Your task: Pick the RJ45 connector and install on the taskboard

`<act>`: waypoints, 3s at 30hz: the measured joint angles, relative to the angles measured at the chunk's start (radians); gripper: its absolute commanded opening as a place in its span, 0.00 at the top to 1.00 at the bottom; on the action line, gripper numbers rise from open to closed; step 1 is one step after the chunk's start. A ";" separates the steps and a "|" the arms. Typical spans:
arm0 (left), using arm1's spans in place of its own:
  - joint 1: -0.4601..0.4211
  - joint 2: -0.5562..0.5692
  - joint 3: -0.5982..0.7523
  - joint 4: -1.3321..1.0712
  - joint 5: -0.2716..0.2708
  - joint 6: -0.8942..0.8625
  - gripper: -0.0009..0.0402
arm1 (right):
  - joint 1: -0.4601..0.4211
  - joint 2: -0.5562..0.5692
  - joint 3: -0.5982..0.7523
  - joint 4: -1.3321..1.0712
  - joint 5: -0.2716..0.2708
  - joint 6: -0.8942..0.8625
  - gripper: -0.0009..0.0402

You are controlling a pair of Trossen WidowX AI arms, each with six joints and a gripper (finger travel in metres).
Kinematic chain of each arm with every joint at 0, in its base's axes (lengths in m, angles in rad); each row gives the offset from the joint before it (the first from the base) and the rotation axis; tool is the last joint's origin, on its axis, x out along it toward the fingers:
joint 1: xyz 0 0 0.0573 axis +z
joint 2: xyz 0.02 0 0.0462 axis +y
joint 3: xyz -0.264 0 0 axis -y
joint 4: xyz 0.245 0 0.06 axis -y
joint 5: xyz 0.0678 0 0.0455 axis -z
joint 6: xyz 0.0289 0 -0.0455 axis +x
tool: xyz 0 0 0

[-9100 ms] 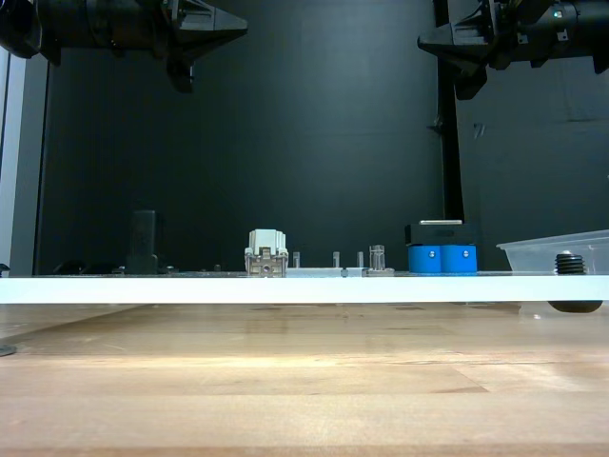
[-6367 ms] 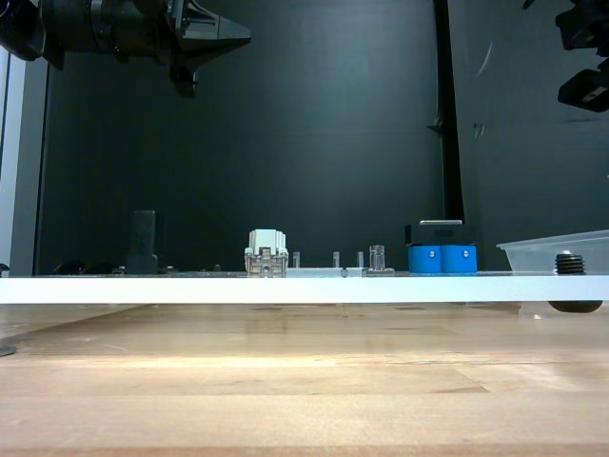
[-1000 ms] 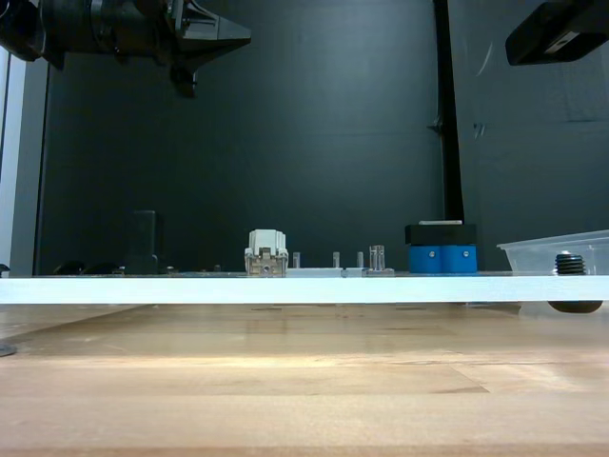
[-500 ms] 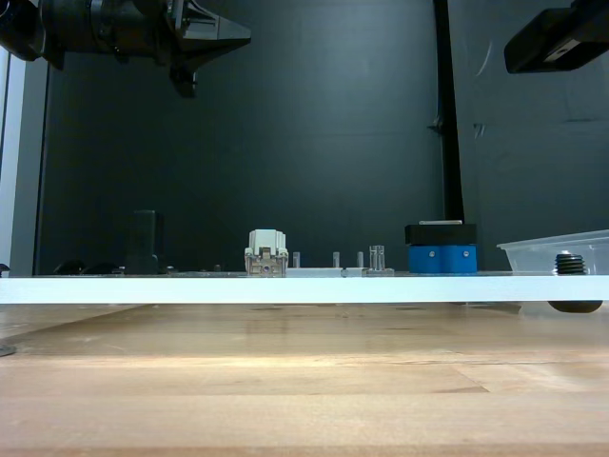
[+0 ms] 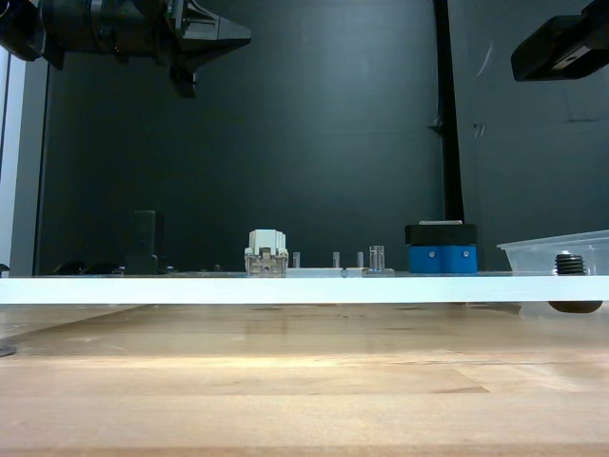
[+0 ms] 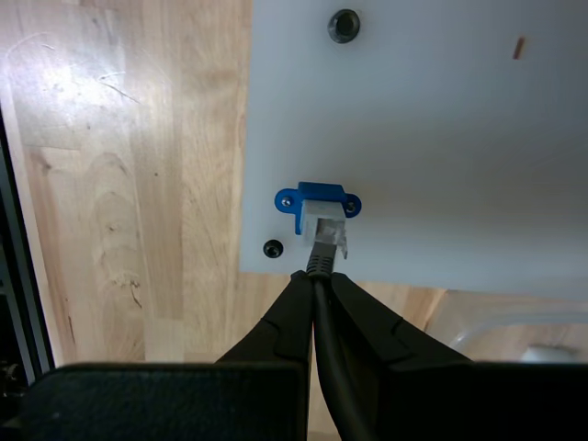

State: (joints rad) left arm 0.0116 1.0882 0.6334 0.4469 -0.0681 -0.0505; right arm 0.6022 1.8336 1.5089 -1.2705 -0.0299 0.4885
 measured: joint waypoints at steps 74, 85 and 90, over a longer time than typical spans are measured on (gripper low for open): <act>0.000 0.000 0.000 0.000 0.000 0.000 0.98 | 0.012 -0.032 -0.030 0.005 0.028 0.003 0.98; -0.001 0.000 0.000 0.000 0.000 0.000 0.98 | -0.027 -0.126 0.041 -0.030 -0.087 0.004 0.98; 0.000 0.000 0.000 0.000 0.000 0.000 0.98 | -0.039 -0.141 0.080 -0.084 -0.098 0.004 0.98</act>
State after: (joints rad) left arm 0.0113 1.0882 0.6334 0.4469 -0.0681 -0.0505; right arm 0.5629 1.6924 1.5890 -1.3540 -0.1276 0.4923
